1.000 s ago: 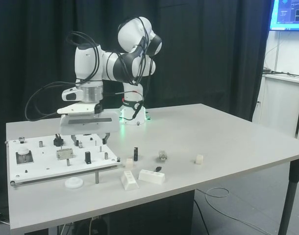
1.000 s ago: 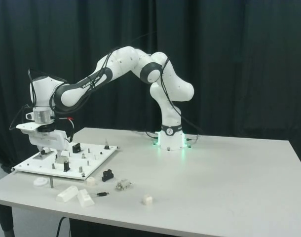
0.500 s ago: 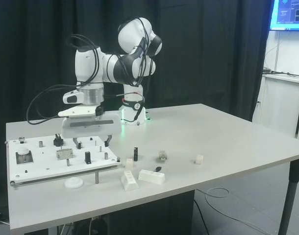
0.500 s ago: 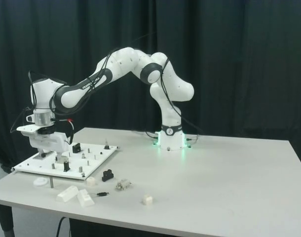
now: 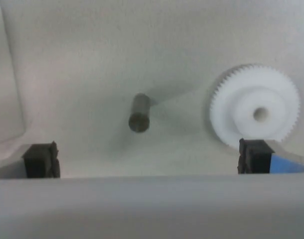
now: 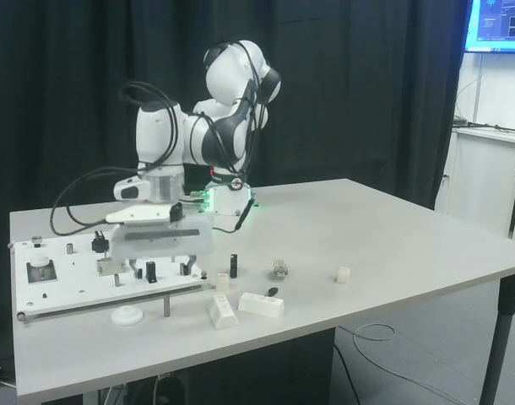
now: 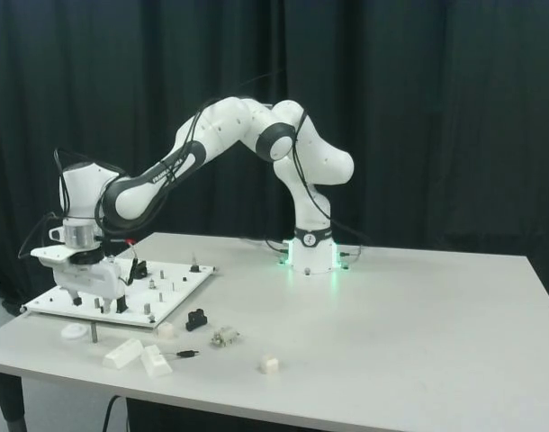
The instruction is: Pick round peg 3.
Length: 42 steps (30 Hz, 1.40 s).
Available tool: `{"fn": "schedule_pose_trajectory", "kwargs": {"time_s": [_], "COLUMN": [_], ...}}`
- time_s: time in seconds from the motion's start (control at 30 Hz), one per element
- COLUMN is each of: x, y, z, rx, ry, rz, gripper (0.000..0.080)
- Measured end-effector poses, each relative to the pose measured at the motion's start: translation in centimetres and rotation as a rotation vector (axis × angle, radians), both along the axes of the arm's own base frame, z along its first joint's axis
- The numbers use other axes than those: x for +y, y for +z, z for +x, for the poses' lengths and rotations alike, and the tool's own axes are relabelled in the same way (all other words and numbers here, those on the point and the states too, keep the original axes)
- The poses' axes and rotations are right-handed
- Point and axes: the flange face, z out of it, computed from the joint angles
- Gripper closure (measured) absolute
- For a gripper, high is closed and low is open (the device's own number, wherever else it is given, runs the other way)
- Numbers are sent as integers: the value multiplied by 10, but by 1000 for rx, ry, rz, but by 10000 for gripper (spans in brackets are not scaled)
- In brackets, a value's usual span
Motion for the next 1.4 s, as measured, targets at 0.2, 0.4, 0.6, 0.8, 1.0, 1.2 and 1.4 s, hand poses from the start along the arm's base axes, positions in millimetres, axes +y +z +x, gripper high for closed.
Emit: {"fn": "schedule_pose_trajectory", "kwargs": {"time_s": [0.2,0.4,0.6,0.8,1.0,1.2,1.4], "x": [4,6,6,6,4,4,4], "y": [-19,-36,-48,-53,-52,-48,-45], "z": [4,5,4,4,5,7,8], "rx": [0,4,6,3,-4,-12,-18], "ry": [6,7,5,4,4,6,4], "rz": [-9,-9,-6,-12,-19,-24,-24], "gripper": [3,3,3,3,112,112,440]}}
